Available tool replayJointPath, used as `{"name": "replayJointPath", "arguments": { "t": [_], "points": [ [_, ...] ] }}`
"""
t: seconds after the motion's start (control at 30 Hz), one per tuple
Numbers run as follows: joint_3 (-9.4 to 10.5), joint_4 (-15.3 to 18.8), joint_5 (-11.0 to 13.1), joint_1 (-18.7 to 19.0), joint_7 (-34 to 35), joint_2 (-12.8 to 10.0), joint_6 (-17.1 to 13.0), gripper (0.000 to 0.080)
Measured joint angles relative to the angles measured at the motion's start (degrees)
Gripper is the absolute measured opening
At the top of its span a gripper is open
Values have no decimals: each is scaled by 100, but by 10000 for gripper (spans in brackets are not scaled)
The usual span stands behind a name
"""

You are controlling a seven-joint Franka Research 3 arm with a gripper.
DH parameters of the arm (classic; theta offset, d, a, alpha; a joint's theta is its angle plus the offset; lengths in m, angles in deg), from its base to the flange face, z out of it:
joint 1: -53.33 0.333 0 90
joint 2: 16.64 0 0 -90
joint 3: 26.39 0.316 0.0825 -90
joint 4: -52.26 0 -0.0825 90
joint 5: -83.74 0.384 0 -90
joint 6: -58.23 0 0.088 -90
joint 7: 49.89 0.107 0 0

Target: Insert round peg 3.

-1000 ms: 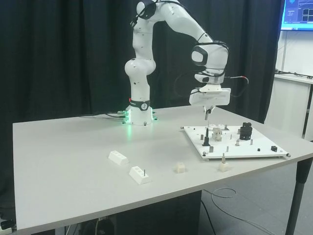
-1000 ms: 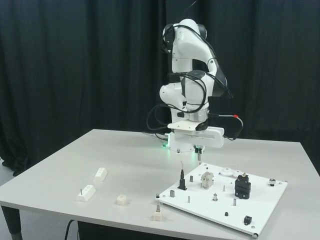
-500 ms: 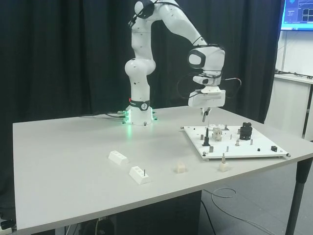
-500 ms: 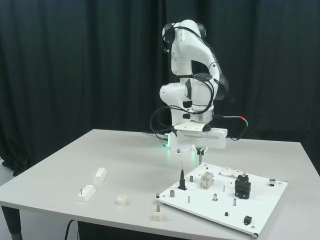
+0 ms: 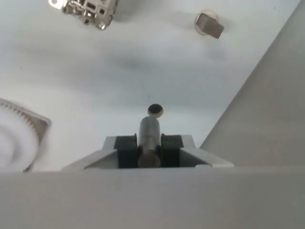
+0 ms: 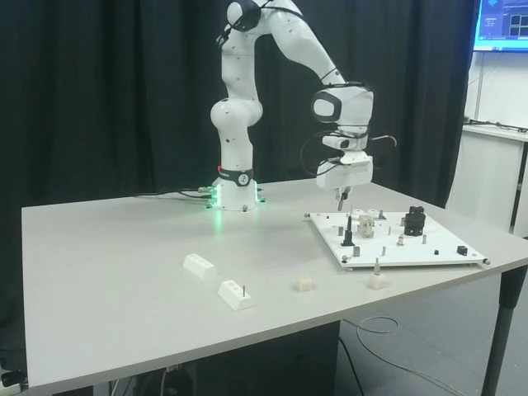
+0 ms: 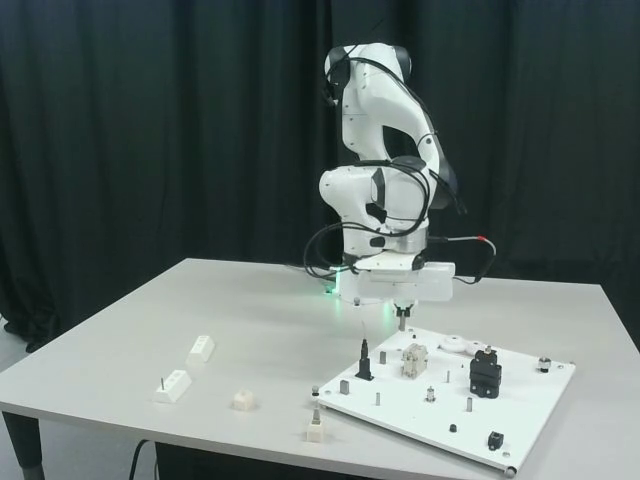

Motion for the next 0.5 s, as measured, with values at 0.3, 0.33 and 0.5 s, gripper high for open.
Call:
{"name": "replayJointPath", "arguments": {
  "t": [0.3, 0.33, 0.5],
  "points": [
    [35, 16, 0, 0, -244, -69, -2, 101],
    [37, 19, 0, 0, -257, -78, -5, 101],
    [59, 50, 0, 0, -363, -129, -67, 101]
  ]
}}
